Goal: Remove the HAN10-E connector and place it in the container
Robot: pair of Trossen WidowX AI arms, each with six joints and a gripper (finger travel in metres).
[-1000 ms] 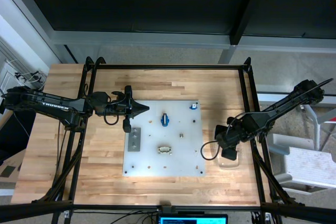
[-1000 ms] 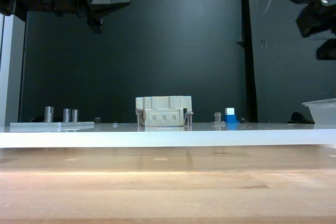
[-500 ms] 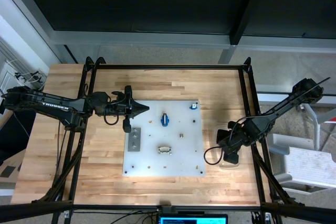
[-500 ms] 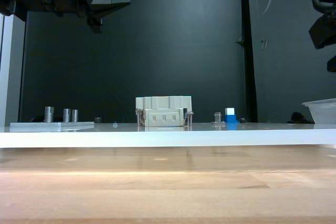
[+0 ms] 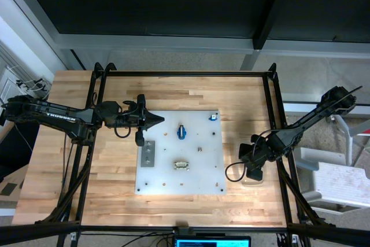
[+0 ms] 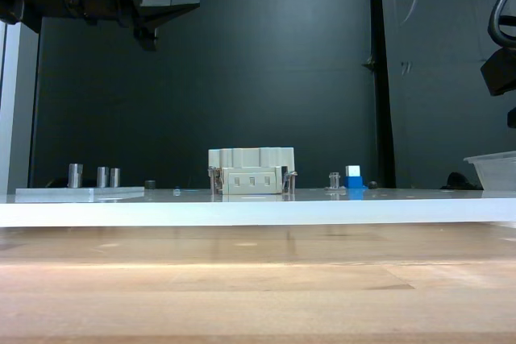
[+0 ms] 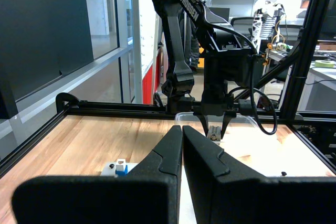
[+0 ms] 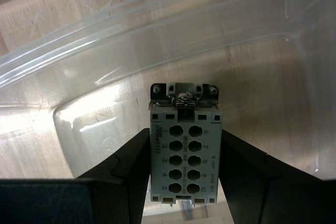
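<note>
The HAN10-E connector (image 8: 184, 153), a grey-beige block with ten numbered holes and a metal end clamp, is held between the fingers (image 8: 134, 158) of my right gripper (image 8: 184, 182). It hangs just over the container (image 8: 273, 40), a clear tub whose floor and rim fill the right wrist view. From above, the right gripper (image 5: 253, 168) covers most of the container (image 5: 254, 181) off the board's right edge. The left gripper (image 5: 161, 120) is shut and empty, hovering high over the board's far left part.
The white task board (image 5: 202, 177) carries a beige connector housing (image 5: 181, 166), a blue upright connector (image 5: 181, 132), a grey plate with holes (image 5: 150, 154) and a small blue part (image 5: 213, 116). Black frame rails (image 5: 185, 74) ring the wooden table.
The right gripper, with the connector in it, has shifted right and toward the near edge, settling over the container. The left arm has not moved.
</note>
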